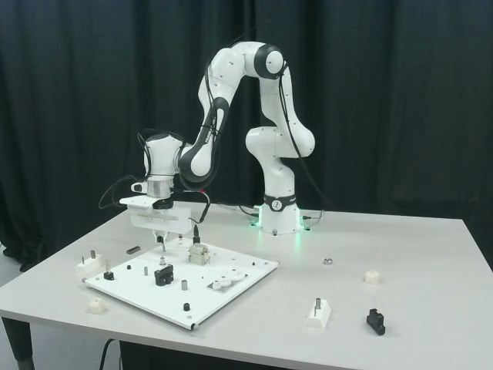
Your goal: Insert round peg 2.
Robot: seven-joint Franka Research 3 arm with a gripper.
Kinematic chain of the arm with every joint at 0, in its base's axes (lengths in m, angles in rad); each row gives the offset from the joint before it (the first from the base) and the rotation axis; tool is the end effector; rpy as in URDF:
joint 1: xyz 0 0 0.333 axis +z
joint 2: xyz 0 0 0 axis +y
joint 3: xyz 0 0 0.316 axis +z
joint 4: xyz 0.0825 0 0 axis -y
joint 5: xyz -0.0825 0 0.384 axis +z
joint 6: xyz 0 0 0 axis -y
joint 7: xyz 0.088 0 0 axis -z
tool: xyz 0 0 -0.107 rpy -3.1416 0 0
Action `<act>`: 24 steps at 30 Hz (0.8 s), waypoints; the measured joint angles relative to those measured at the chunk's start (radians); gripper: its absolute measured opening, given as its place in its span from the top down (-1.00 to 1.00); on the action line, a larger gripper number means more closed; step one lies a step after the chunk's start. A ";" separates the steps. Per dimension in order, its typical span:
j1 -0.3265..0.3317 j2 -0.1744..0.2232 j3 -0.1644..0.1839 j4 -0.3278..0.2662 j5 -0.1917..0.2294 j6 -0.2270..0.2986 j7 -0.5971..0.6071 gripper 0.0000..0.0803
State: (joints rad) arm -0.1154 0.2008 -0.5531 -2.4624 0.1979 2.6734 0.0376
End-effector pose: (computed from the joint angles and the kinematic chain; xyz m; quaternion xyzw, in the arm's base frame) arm 0.3736 -0.3107 0.2323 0.9067 -0.4211 0.0212 0.0131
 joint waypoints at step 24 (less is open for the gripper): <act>0.000 -0.001 -0.019 -0.002 0.000 -0.043 -0.013 0.84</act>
